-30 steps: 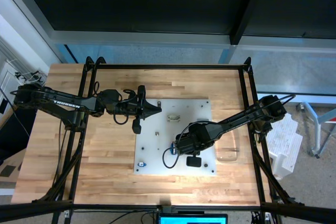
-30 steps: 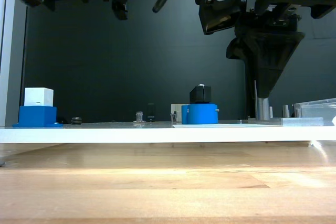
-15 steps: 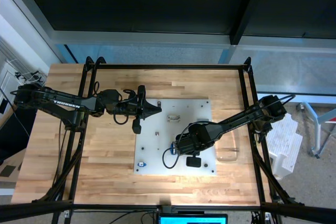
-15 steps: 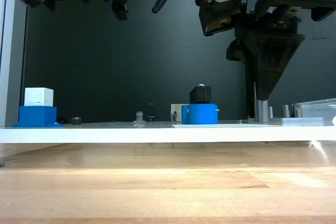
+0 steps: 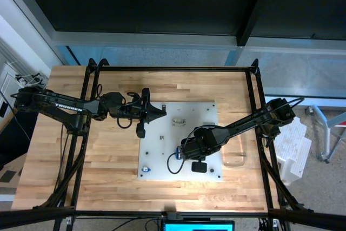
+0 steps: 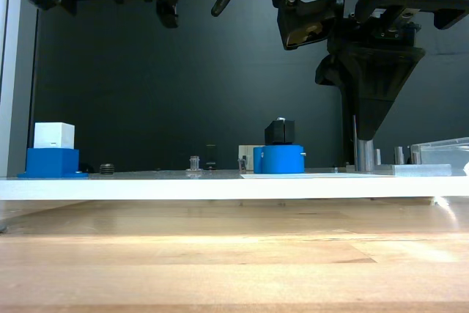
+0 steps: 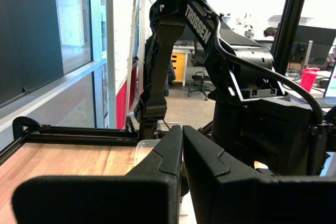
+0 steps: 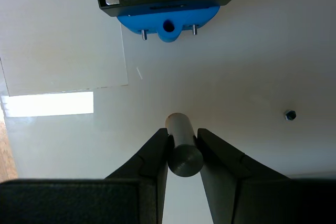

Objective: Pick the 16mm cylinder and install on the taskboard

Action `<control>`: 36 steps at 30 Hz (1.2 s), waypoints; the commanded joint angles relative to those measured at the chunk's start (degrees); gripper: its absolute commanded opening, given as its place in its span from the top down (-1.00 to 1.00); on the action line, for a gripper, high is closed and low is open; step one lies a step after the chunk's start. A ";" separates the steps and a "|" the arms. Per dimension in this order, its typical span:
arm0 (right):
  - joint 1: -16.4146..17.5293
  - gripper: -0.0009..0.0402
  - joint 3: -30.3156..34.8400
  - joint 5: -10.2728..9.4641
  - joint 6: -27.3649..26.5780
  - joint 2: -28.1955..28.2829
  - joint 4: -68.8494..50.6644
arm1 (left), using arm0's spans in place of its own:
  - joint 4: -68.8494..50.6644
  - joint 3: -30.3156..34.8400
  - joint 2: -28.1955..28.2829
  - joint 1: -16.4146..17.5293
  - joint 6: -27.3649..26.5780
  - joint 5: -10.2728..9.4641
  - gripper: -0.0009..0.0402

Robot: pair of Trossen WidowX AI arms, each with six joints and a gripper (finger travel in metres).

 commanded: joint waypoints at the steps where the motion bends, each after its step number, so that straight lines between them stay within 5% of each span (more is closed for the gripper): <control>1: 0.11 0.96 0.00 -0.24 0.09 0.00 0.02 | 0.00 0.02 0.02 0.00 0.02 0.00 0.96; 36: 0.85 0.96 -4.35 0.26 0.07 0.00 5.11 | 0.02 0.02 0.02 0.00 0.00 0.02 0.96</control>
